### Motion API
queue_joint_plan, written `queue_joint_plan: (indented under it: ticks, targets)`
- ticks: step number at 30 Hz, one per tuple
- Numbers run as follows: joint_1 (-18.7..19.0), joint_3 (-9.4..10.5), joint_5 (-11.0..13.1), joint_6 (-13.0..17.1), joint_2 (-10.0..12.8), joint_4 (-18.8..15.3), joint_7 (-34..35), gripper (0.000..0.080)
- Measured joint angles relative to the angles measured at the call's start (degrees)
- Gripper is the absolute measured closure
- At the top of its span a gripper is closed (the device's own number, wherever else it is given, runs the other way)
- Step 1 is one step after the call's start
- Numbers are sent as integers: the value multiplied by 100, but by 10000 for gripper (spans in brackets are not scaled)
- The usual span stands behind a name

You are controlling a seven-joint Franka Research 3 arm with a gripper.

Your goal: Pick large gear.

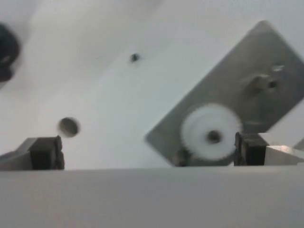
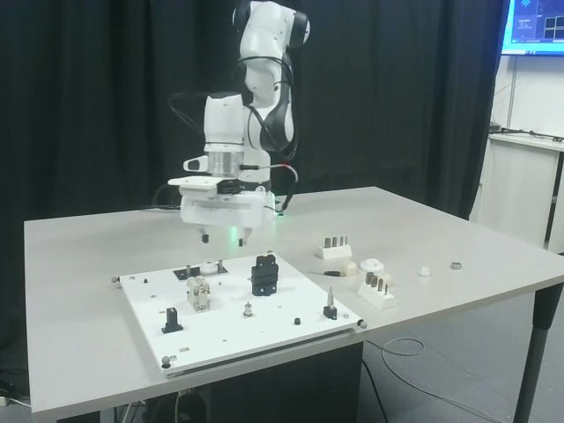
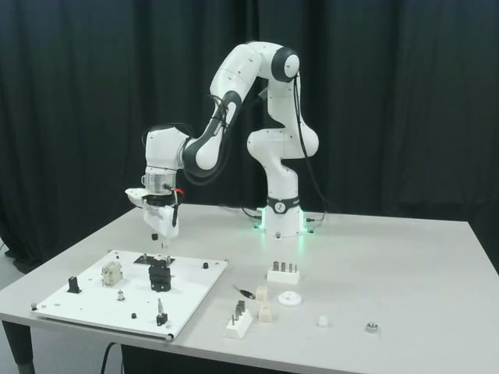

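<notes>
A white toothed gear (image 1: 211, 134) sits on a peg on a grey metal plate (image 1: 256, 61) fixed to the white board (image 2: 264, 330). In the first room view this gear (image 2: 210, 266) lies near the board's far edge. My gripper (image 1: 147, 151) hangs above it, open, with nothing between the black fingertips (image 1: 47, 153). The gear lies close to one fingertip, not centred between them. In the room views the gripper (image 2: 225, 236) (image 3: 161, 234) hovers a short way above the board.
The board carries a black block (image 2: 264, 275), a small white fixture (image 2: 198, 293), a black bracket (image 2: 171, 320) and short pegs. Another white gear (image 2: 374, 263) (image 3: 290, 298), white peg holders (image 2: 336, 248) and small rings lie on the grey table (image 2: 458, 238).
</notes>
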Motion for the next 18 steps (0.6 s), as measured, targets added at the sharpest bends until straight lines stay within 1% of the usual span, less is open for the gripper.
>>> queue_joint_plan:
  ticks: [11,18]
  targets:
    - [506,1,-63,-264,-257,-1,425,3]
    - [887,4,-307,-379,-394,0,974,3]
